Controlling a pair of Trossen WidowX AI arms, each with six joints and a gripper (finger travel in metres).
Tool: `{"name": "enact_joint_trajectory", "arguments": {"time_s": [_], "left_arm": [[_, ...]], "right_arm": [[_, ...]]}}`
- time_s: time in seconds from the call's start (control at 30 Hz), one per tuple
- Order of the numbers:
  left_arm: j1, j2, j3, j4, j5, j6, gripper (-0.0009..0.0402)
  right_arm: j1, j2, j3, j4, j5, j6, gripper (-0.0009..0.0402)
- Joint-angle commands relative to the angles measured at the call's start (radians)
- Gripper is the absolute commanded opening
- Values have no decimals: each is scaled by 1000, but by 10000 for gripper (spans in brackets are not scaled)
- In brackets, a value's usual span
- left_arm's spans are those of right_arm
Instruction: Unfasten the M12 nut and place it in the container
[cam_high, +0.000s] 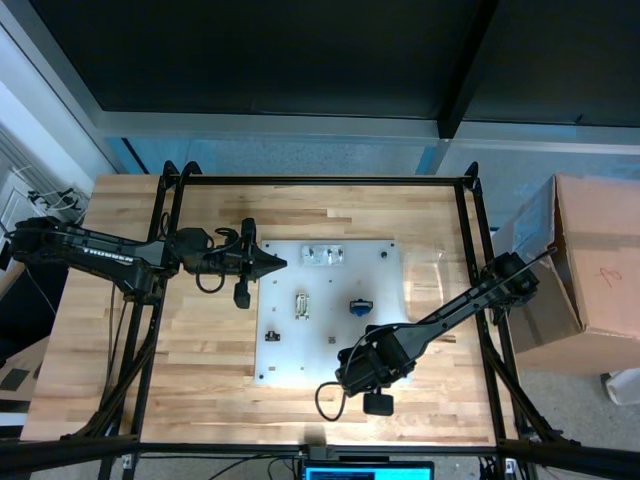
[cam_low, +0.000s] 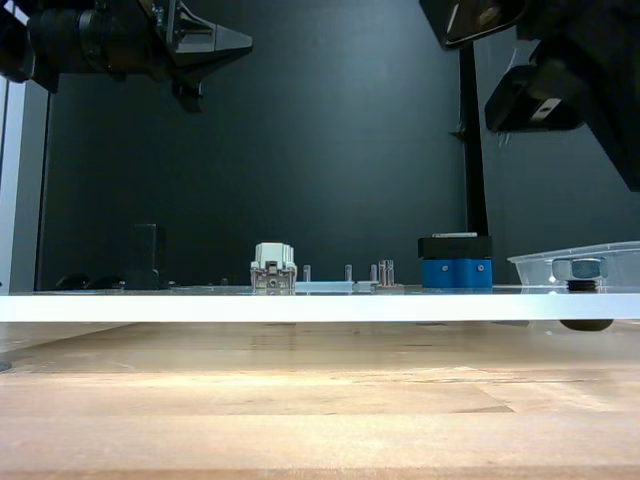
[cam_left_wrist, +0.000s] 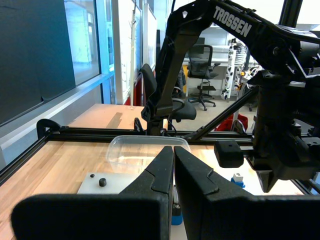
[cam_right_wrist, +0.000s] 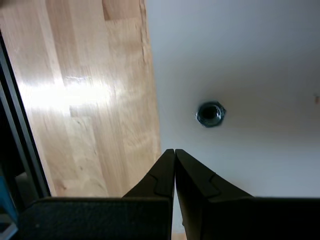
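The small silver nut (cam_right_wrist: 210, 114) sits on its stud on the white board (cam_right_wrist: 250, 60). In the low view the nut (cam_low: 578, 269) rests on top of the black stud (cam_low: 580, 286), in front of the clear container (cam_low: 600, 256). My right gripper (cam_right_wrist: 174, 151) hangs above the board's near edge, shut with nothing between its fingers, apart from the nut. In the high view the right gripper (cam_high: 350, 378) and arm hide the nut. The container (cam_high: 436, 270) lies right of the board and looks empty. My left gripper (cam_high: 280, 263) is shut and hovers at the board's left edge, empty.
A blue block (cam_high: 360, 307) and a white connector (cam_high: 301, 304) stand mid-board. Small silver posts (cam_low: 385, 272) stand beside the blue block (cam_low: 455, 272). A cardboard box (cam_high: 590, 270) sits off the table's right. A black frame surrounds the table.
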Motion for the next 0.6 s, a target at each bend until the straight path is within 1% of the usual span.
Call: {"name": "enact_joint_trajectory", "arguments": {"time_s": [0.03,0.2,0.5,0.57,0.6], "left_arm": [[0,0,0,1,0,0,0],[0,0,0,1,0,0,0],[0,0,0,1,0,0,0],[0,0,0,1,0,0,0],[0,0,0,1,0,0,0]], "right_arm": [[4,17,-6,11,0,-5,0],[3,43,-21,40,-1,-9,0],[3,44,-61,91,4,-16,0],[2,43,-61,91,32,-32,0],[2,42,-61,86,61,-40,0]]}}
